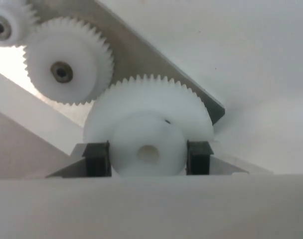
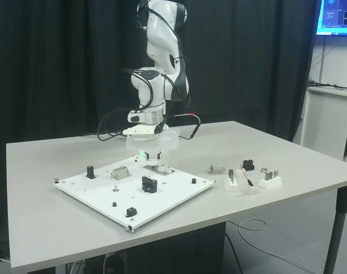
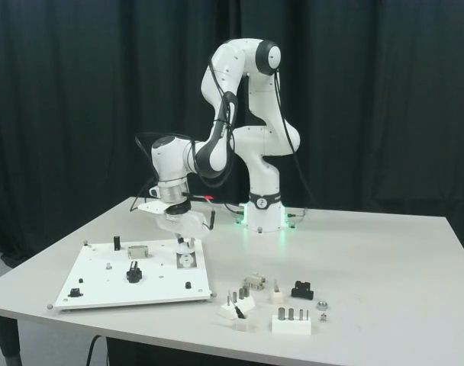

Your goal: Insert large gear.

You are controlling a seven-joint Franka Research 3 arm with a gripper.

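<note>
While the gripper (image 1: pixel 148 158) clasps the large gear (image 1: pixel 147 117) by its hub, its teeth meet the medium gear (image 1: pixel 68 60) (grey plate (image 1: pixel 141 55) edge just beside).

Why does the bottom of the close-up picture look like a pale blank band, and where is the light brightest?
Wrist view: the band is something pale right at the lens, out of focus; the large gear in the end effector is sharper, and the brightest patch lies beside the middle gear. Both room views: even light, with a green glow near the arm.
</note>
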